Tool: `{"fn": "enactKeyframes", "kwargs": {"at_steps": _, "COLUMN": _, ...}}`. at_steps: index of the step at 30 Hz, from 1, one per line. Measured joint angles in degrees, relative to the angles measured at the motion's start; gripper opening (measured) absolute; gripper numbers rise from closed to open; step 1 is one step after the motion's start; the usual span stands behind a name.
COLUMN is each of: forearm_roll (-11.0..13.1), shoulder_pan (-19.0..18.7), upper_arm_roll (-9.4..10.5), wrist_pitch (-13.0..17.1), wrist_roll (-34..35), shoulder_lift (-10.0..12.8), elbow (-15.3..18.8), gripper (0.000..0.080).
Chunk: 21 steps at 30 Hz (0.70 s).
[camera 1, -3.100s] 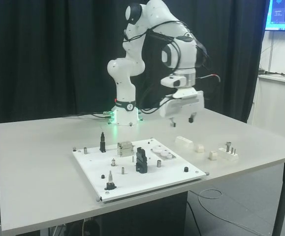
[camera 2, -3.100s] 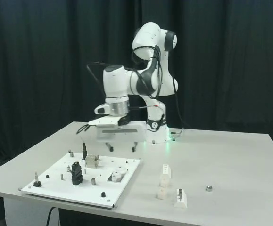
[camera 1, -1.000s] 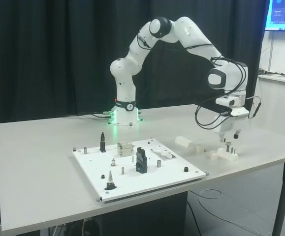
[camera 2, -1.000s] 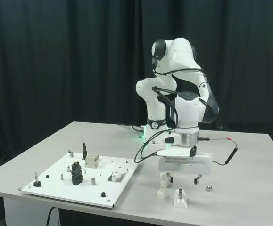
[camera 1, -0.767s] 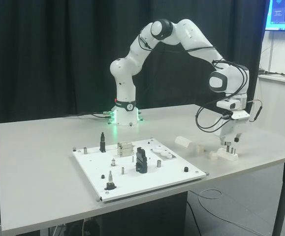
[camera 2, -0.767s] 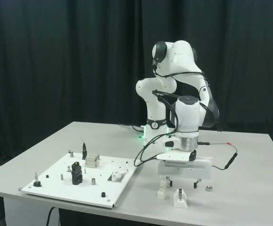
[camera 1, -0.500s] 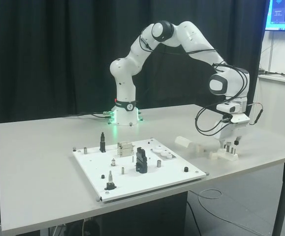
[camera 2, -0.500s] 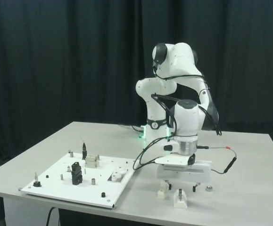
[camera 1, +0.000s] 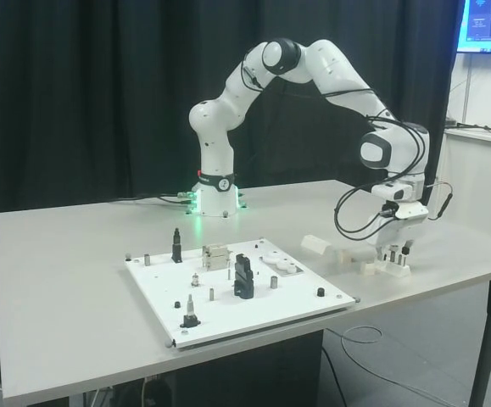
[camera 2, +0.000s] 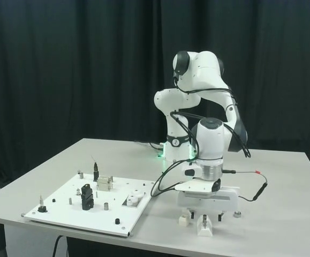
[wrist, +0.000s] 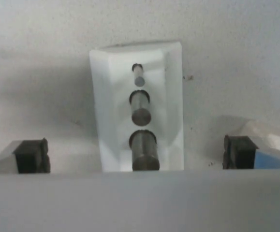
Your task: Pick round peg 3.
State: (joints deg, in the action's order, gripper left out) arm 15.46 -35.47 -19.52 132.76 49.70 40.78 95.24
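I have the white arm's gripper (wrist: 135, 157) low over the white peg holder block (wrist: 108, 116) at the grey table's (camera 1: 75, 254) edge. Its black fingertips (wrist: 32, 155) stand wide apart, straddling the block. The thickest grey round peg (wrist: 143, 153) stands upright between them, so I judge closing would catch it.

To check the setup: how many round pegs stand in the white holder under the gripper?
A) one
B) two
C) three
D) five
C: the wrist view shows three round pegs in a row in the white holder, between the open gripper fingers.
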Motion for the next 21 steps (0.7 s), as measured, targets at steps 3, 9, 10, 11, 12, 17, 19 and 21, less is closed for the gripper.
{"fn": "enactKeyframes", "kwargs": {"at_steps": 3, "forearm_roll": 0.00, "shoulder_pan": 0.24, "upper_arm_roll": 0.29, "wrist_pitch": -0.07, "wrist_roll": 0.00, "shoulder_lift": 0.06, "elbow": -0.08, "gripper": 0.0800}}
{"fn": "enactKeyframes", "kwargs": {"at_steps": 9, "forearm_roll": 0.00, "shoulder_pan": 0.55, "upper_arm_roll": 0.44, "wrist_pitch": -0.50, "wrist_roll": 0.00, "shoulder_lift": 0.10, "elbow": -0.17, "gripper": 0.0800}}
{"fn": "enactKeyframes", "kwargs": {"at_steps": 10, "forearm_roll": 0.00, "shoulder_pan": 0.59, "upper_arm_roll": 0.44, "wrist_pitch": -0.55, "wrist_roll": 0.00, "shoulder_lift": 0.11, "elbow": -0.17, "gripper": 0.0800}}
{"fn": "enactKeyframes", "kwargs": {"at_steps": 11, "forearm_roll": 0.00, "shoulder_pan": 0.62, "upper_arm_roll": 0.44, "wrist_pitch": -0.59, "wrist_roll": 0.00, "shoulder_lift": 0.12, "elbow": -0.17, "gripper": 0.0800}}
{"fn": "enactKeyframes", "kwargs": {"at_steps": 12, "forearm_roll": 0.00, "shoulder_pan": 0.66, "upper_arm_roll": 0.44, "wrist_pitch": -0.62, "wrist_roll": 0.00, "shoulder_lift": 0.13, "elbow": -0.17, "gripper": 0.0800}}
{"fn": "enactKeyframes", "kwargs": {"at_steps": 17, "forearm_roll": 0.00, "shoulder_pan": 0.78, "upper_arm_roll": 0.44, "wrist_pitch": -0.75, "wrist_roll": 0.00, "shoulder_lift": 0.19, "elbow": -0.17, "gripper": 0.0529}}
{"fn": "enactKeyframes", "kwargs": {"at_steps": 19, "forearm_roll": 0.00, "shoulder_pan": 0.82, "upper_arm_roll": 0.44, "wrist_pitch": -0.78, "wrist_roll": 0.00, "shoulder_lift": 0.21, "elbow": -0.17, "gripper": 0.0529}}
{"fn": "enactKeyframes", "kwargs": {"at_steps": 21, "forearm_roll": 0.00, "shoulder_pan": 0.84, "upper_arm_roll": 0.44, "wrist_pitch": -0.79, "wrist_roll": 0.00, "shoulder_lift": 0.22, "elbow": -0.18, "gripper": 0.0366}}
